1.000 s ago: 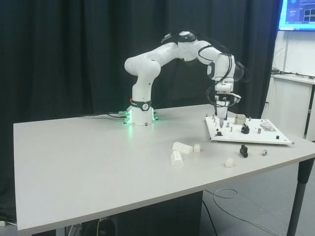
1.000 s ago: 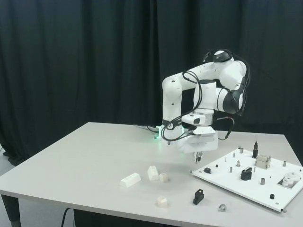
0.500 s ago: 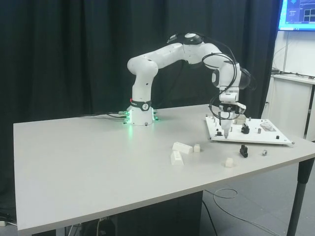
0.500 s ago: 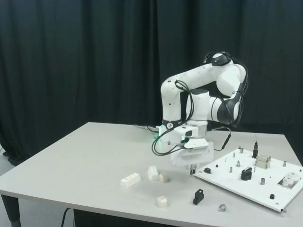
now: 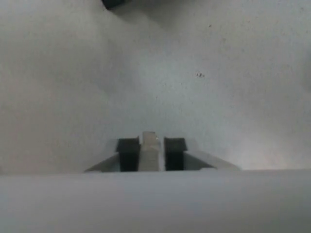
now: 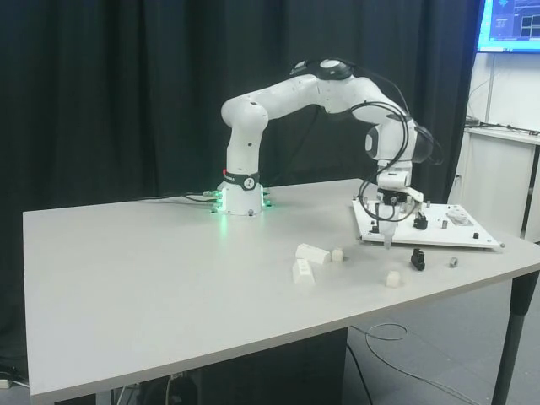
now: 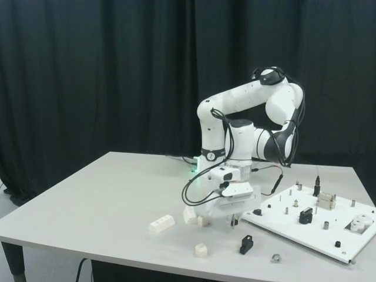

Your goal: Place Ethernet.

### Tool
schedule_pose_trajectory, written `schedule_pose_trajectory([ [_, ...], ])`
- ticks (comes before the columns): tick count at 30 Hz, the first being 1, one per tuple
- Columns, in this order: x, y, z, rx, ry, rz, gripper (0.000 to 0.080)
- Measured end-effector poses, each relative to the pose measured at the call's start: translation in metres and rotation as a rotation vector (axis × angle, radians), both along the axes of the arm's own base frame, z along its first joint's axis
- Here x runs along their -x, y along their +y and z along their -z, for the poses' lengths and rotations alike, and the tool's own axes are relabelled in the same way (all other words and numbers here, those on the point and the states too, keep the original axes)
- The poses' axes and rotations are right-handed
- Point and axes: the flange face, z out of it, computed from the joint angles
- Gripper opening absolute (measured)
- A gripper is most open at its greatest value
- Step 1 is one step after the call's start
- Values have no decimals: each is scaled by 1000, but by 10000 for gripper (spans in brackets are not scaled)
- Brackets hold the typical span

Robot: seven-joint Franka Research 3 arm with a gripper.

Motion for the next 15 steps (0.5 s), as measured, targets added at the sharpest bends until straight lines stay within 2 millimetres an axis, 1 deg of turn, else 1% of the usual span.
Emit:
schedule_pose_trajectory([
  [6,-2,-2,5,-3,11,6,77],
  [14,-5,-4,5,-5,16,13,77],
  [15,-5,-4,5,-6,16,14,761],
])
